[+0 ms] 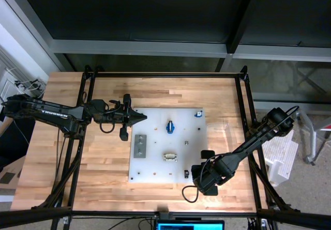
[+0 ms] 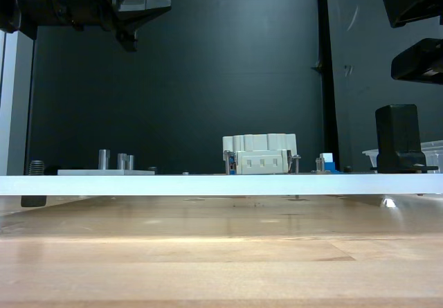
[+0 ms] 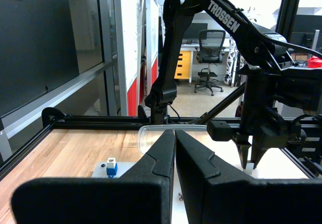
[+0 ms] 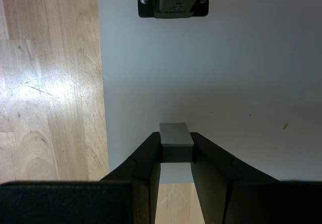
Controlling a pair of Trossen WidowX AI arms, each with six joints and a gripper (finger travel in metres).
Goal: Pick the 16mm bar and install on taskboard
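My right gripper (image 4: 176, 144) points straight down and is shut on the 16mm bar (image 4: 176, 132), a short grey metal peg held between its fingers. It hangs over the white taskboard (image 4: 226, 73) close to the board's edge, a little way from a black fitting (image 4: 173, 0). From above, the right gripper (image 1: 202, 177) is at the taskboard's (image 1: 155, 121) near right corner. My left gripper (image 1: 138, 117) is shut and empty, held level above the board's far left edge. In the left wrist view the left gripper (image 3: 175, 138) faces the right gripper (image 3: 250, 159).
On the board stand a grey block (image 1: 140, 146), a blue knob (image 1: 170, 126), a white connector (image 1: 169, 158) and a small blue part (image 1: 197, 114). A clear tray (image 3: 153, 133) lies past the board's right side. Black frame rails border the wooden table (image 1: 77, 178).
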